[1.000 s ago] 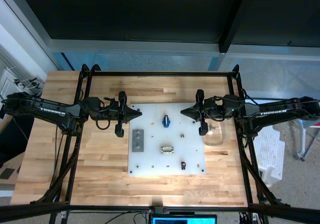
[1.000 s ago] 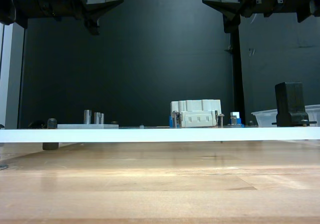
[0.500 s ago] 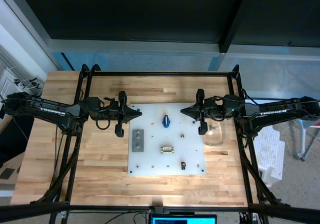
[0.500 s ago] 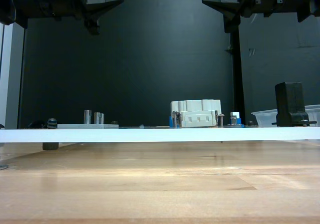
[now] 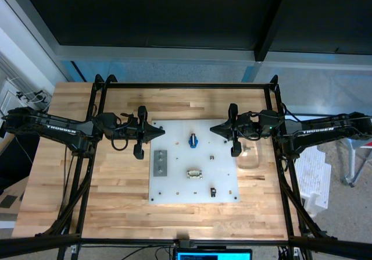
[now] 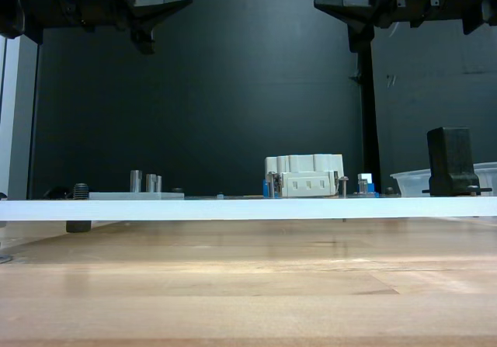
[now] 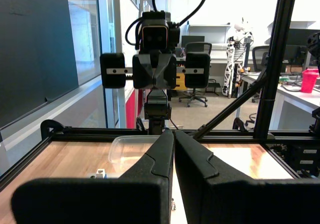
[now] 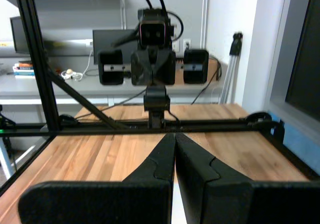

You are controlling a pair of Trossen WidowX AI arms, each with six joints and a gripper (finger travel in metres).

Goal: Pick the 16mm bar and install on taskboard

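- The left gripper [image 5: 163, 131] hangs high over the taskboard's far-left corner with its fingers pressed together, same spot as half a second ago.
- The taskboard [image 5: 174, 184] sits mid-surface between the two arms, and nothing on it has shifted.
- The right gripper [image 5: 211, 130] is closed tight too, high over the board's far-right part, and hasn't budged.
- The clear tray [image 5: 256, 160] is just off the board's right edge, partly covered by the right arm.
- The 16mm bar is honestly too tiny to pick out anywhere.

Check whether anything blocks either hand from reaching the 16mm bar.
Nothing visible does. The left hand and right hand hang shut high above the white board, with open air beneath. The bar itself is too small to make out.
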